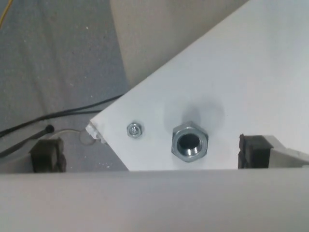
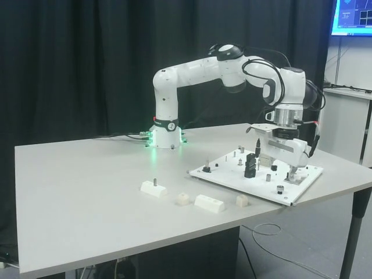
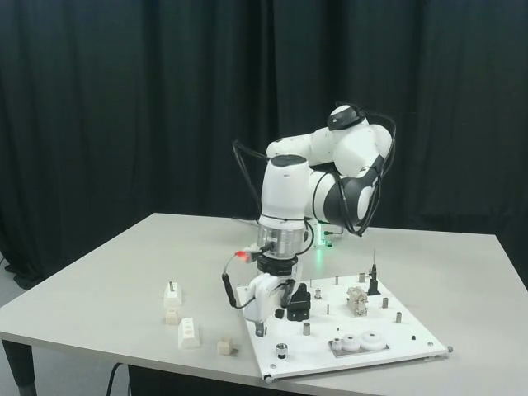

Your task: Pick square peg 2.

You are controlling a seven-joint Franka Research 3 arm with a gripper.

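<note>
- Square peg 2 first: I cannot single it out. Several small upright pegs stand on the white board (image 3: 412,342), and none can be told apart as the square one from here, so it counts as somewhere on that board and not yet lifted.
- The gripper (image 1: 149,153) hangs low over the board's near corner, jaws spread wide, with nothing held between them.
- One black fingertip (image 1: 253,151) sits over the board; the other is out past the board's edge, above the floor.
- Below the gap lie a large hex nut (image 1: 189,141) and, just beside it, a small nut (image 1: 133,129). Neither is a peg, and no peg shows in the wrist view at all.
- My read on progress: this is an early stage. No grasp has been made, and the tool is not lined up on any peg. What is left is to find the peg, centre over it, come down, close and lift.
- The board lies flat on the grey table (image 2: 87,174), at the corner far from the arm's base.
- Well apart from the board, a few white blocks (image 2: 209,203) sit on the bare tabletop.
- A green light (image 2: 152,138) glows at the arm's base.
- Black curtains (image 3: 124,99) close off the back of the room, and black cables (image 1: 58,116) trail across the floor below the table edge.
</note>
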